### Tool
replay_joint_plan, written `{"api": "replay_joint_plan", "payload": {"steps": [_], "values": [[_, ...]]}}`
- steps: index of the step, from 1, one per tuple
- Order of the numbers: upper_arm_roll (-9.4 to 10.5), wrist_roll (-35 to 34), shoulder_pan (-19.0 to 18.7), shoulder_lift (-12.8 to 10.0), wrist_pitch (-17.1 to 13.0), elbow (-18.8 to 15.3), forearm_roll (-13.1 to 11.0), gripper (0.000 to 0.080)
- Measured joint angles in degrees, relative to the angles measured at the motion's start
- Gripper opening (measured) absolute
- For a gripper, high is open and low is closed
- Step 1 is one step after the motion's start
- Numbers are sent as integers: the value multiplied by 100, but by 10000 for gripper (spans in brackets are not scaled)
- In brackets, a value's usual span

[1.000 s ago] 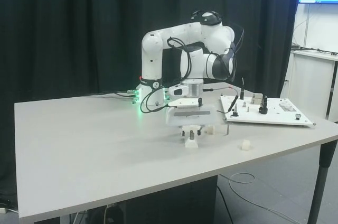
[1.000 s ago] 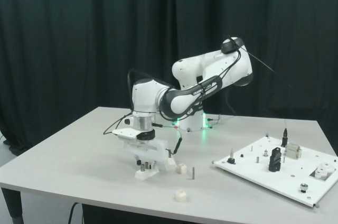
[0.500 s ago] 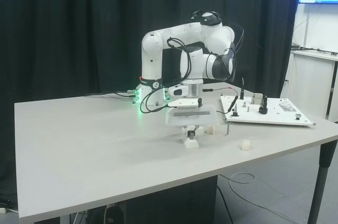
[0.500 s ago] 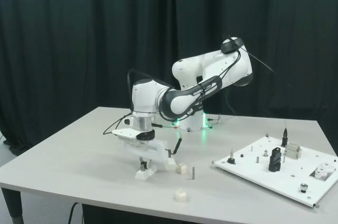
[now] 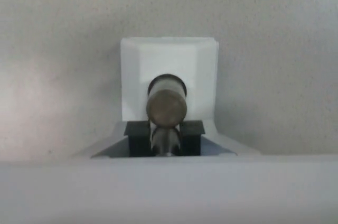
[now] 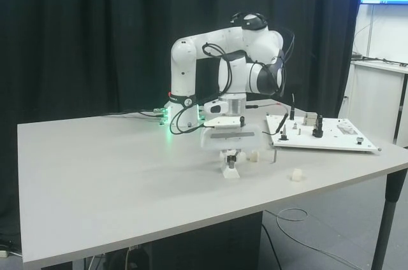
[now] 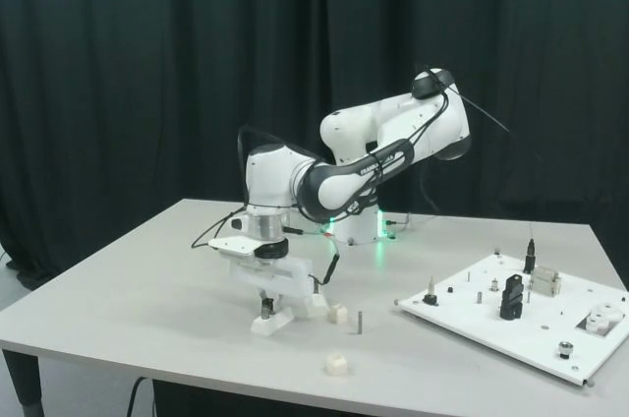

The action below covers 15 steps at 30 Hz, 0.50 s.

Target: Pick round peg 3.

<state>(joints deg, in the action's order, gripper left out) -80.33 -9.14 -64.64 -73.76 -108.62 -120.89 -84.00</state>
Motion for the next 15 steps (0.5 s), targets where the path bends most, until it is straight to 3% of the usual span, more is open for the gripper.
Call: {"api": "replay_joint_plan", "payload": {"steps": [15], "values": [[-647, 0, -227, 27, 685, -64, 492, 114]]}}
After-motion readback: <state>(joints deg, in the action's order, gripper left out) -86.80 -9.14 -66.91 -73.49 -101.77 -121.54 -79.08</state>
